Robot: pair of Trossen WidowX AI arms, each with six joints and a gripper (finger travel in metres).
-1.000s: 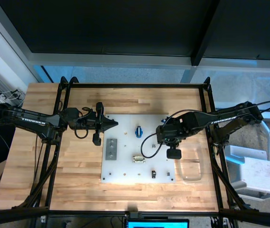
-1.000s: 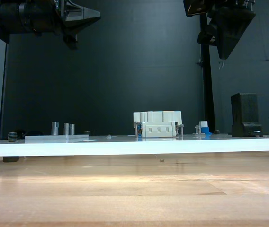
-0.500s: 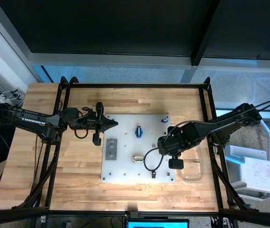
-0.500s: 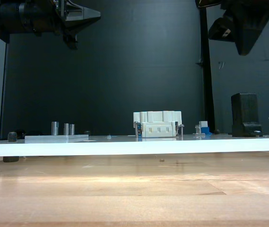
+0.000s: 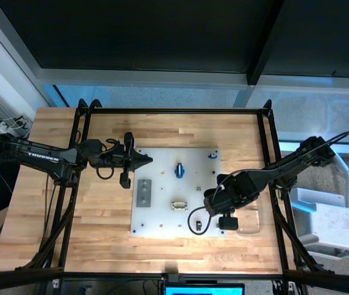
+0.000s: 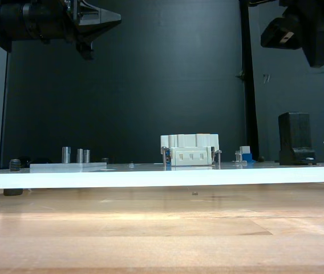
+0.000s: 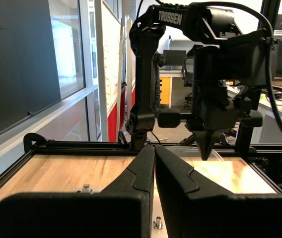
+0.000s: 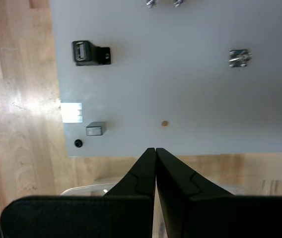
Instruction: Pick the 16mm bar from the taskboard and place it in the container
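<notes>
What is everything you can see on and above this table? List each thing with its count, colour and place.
table: one, light wood, under everything.
taskboard: one, white, table centre.
blue knob: one, blue, board's far middle.
grey block: one, grey, board's left part.
metal connector: one, silver, board's middle.
black fitting: one, black, board's near edge.
container: one, clear, right of the board.
16mm bar: not discernible.
left gripper: one, black, above board's far-left corner, jaws shut.
right gripper: one, black, above board's right edge by the container, jaws shut.
</notes>
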